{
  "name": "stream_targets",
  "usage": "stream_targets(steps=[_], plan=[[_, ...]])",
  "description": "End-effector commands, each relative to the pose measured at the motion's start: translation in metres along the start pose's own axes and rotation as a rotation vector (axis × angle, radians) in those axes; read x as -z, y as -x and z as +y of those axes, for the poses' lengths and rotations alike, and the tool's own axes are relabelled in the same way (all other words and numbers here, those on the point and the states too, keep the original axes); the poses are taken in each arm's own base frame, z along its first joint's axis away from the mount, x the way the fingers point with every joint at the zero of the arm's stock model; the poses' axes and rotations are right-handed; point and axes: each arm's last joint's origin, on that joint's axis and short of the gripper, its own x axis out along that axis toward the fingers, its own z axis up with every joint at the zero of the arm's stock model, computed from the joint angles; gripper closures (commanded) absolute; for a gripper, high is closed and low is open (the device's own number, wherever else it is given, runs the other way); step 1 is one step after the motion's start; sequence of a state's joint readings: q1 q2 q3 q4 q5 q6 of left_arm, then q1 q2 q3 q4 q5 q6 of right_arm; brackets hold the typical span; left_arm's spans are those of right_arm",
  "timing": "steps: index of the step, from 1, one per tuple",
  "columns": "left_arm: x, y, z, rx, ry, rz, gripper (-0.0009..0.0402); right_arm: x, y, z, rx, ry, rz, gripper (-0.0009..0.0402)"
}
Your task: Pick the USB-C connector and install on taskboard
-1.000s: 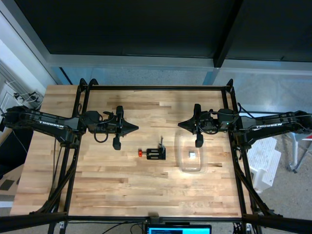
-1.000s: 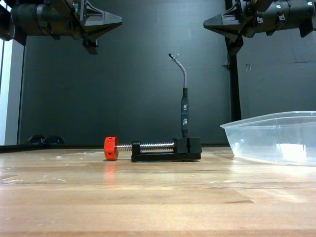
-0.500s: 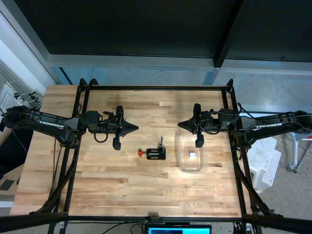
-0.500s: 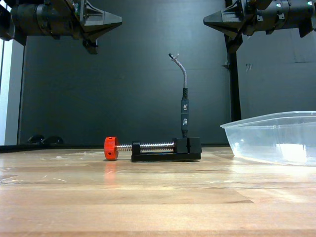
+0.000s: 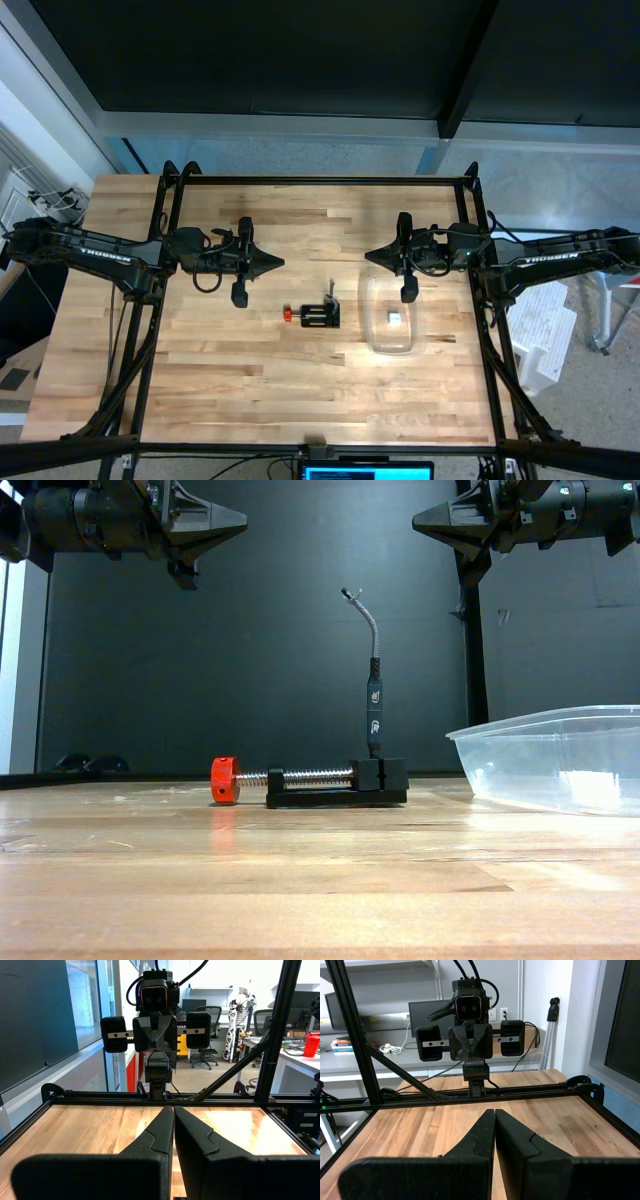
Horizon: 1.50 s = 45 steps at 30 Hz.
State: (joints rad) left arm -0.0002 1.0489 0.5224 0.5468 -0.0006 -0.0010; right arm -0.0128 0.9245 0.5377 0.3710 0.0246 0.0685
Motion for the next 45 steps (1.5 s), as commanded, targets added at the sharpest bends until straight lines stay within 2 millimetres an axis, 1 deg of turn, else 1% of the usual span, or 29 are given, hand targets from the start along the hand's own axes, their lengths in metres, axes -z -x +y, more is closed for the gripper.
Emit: stream_targets(steps=[1, 45], plan=[[-0.0001, -0.0001, 0.0, 0.0, 0.0, 0.0, 0.0393, -0.0001, -0.0001, 0.0001, 0.0, -0.001, 0.0, 0.0393], [-0.0002, 0.0, 0.0001, 0.0, 0.0, -0.001, 0.0393, 0.0021, -0.0001, -0.0001, 0.002, -0.001, 0.023, 0.0393]])
